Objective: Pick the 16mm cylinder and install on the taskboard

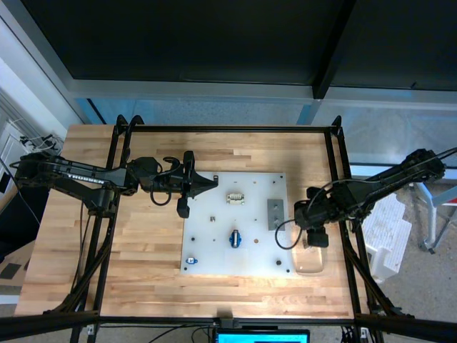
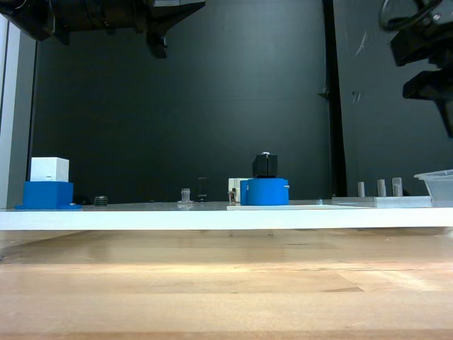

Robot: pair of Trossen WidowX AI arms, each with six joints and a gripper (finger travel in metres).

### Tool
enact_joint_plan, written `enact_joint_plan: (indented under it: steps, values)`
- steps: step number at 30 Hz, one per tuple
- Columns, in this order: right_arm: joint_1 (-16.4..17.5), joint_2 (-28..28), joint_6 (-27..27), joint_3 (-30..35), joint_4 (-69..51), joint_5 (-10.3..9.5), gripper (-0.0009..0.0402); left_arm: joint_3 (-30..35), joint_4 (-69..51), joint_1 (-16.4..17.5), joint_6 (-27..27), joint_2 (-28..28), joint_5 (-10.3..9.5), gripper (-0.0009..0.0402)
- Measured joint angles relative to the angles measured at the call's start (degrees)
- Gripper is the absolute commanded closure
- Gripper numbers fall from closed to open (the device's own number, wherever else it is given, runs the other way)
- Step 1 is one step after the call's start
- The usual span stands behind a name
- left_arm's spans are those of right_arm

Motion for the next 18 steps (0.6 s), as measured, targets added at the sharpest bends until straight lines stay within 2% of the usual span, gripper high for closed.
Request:
enact_joint_plan:
  steps: [16,18]
  values:
    - [13.9,0.8,14.5,0.3,0.1,0.28,0.0192,0.0,0.0,0.0,0.0,0.0,-0.02,0.0392]
    - [15.5,0.8,16.3,0.3,0.1,1.01,0.0192,0.0,0.0,0.0,0.0,0.0,-0.02,0.0392]
